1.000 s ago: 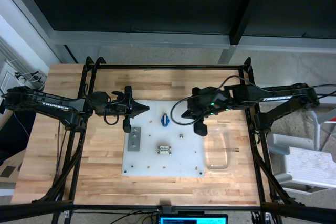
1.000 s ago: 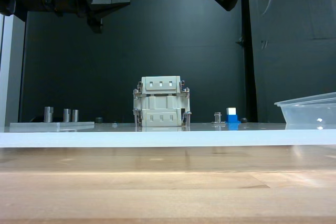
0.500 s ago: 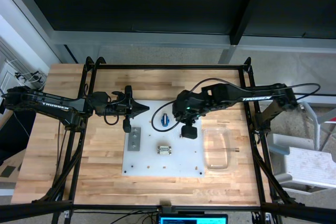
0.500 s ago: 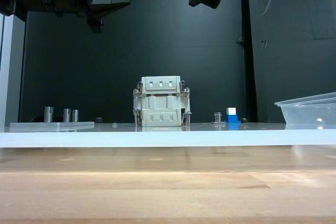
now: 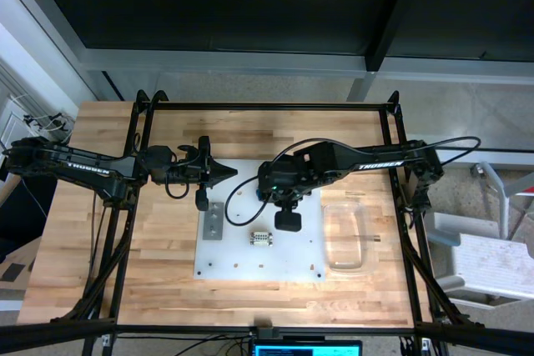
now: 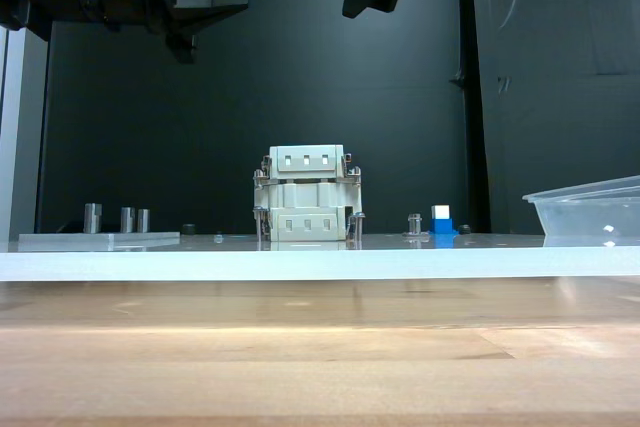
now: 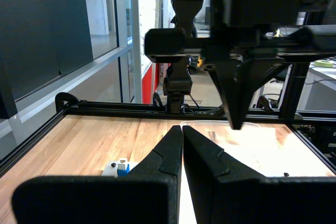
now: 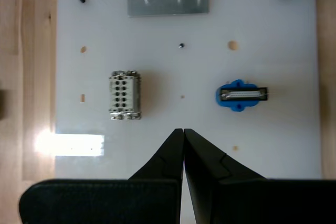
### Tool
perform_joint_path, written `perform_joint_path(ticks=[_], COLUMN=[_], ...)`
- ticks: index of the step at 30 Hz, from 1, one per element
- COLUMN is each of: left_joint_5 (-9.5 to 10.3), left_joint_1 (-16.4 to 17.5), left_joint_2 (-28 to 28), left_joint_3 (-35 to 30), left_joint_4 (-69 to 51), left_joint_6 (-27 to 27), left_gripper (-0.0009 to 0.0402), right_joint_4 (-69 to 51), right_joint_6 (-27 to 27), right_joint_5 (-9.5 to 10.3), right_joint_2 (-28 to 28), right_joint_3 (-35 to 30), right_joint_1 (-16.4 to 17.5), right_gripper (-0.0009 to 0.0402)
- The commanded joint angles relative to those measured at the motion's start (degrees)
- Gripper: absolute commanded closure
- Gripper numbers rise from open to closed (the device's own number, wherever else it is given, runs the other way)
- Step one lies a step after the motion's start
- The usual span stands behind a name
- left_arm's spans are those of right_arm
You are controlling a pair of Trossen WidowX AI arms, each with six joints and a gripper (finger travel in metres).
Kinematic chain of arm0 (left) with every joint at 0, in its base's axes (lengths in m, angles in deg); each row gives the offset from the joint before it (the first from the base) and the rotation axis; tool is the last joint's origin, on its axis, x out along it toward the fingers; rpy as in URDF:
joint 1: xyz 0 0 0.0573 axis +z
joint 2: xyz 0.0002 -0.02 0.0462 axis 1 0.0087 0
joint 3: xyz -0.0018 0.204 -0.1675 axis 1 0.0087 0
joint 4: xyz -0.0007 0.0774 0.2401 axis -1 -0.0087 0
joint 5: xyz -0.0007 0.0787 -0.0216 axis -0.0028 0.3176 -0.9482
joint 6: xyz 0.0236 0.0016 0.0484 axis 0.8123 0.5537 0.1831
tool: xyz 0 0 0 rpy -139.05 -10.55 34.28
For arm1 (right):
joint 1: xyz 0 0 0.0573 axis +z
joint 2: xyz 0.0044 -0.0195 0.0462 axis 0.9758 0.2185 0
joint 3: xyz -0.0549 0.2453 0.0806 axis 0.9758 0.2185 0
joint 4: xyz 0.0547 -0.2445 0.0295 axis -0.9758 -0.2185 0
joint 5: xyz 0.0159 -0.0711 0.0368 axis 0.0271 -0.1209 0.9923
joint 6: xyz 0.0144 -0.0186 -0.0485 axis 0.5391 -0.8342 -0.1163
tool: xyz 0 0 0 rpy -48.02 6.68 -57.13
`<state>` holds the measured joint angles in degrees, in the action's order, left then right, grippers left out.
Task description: Remove the HAN10-E connector and place it in the container
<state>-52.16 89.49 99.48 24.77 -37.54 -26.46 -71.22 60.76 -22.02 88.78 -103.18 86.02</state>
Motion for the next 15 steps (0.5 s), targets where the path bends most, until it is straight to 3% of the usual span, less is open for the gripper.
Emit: perform_joint_path(ticks=[1, 8, 15], left_joint_5=[0.00, 0.00, 0.00], left_joint_1=[0.0, 0.0, 0.0], left_joint_2=[0.0, 0.0, 0.0], left_joint_3=[0.0, 0.0, 0.0], left_joint_4=[0.0, 0.0, 0.0], left_joint_6=[0.0, 0.0, 0.0], left_gripper=[0.0393, 0.0393, 0.0393], right_joint_4=[-2.6, -5.9, -6.4], right_joint_6=[1.4, 3.5, 4.3], right_joint_5=[-0.04, 0.00, 0.15], right_joint_2=[2.6, 7.6, 10.8], right_joint_3=[-3.4, -9.3, -11.1], right_joint_1=[0.7, 2.3, 3.4], right_gripper=[0.0393, 0.0393, 0.0384])
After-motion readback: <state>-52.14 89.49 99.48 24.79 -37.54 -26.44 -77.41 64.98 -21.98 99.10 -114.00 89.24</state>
